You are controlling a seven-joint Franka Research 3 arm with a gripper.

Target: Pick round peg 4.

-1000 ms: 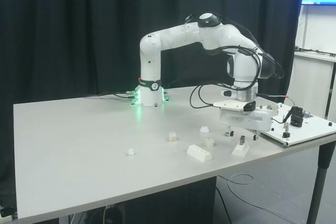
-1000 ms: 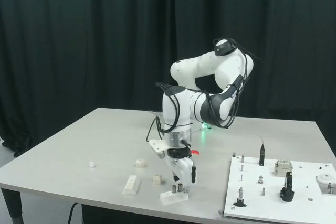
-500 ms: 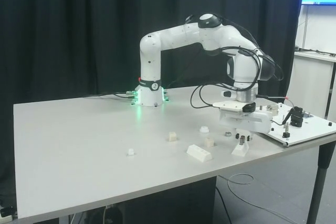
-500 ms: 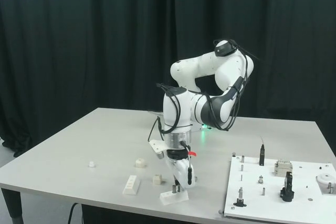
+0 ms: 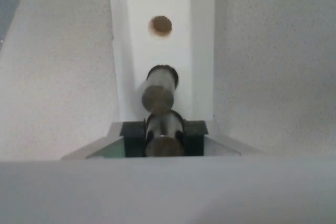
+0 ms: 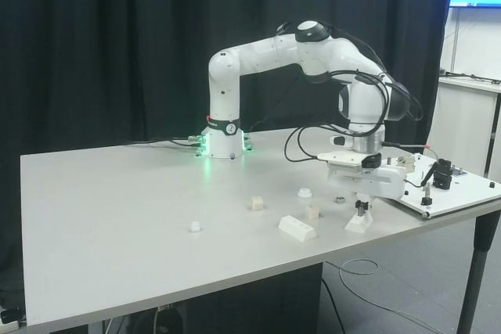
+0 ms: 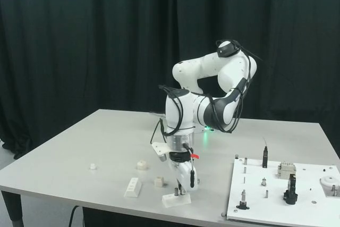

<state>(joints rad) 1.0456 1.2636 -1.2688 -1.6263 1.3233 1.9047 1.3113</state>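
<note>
Black curtains hang behind the grey surface (image 6: 117, 201), where the white arm (image 6: 266, 48) bends down over a white block (image 6: 359, 223) at the lower right of the first room view. The pincer (image 5: 164, 136) sits low over that block, its black fingers (image 5: 134, 132) closed around round peg 4 (image 5: 161, 141), which stands upright between them. Just beside it, a second peg (image 5: 159, 88) stands in the block, with two open holes (image 5: 160, 25) beyond.

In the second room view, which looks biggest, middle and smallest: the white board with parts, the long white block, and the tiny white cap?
1. White board with parts
2. Long white block
3. Tiny white cap, farther from the camera, but clearly smallest.
</note>
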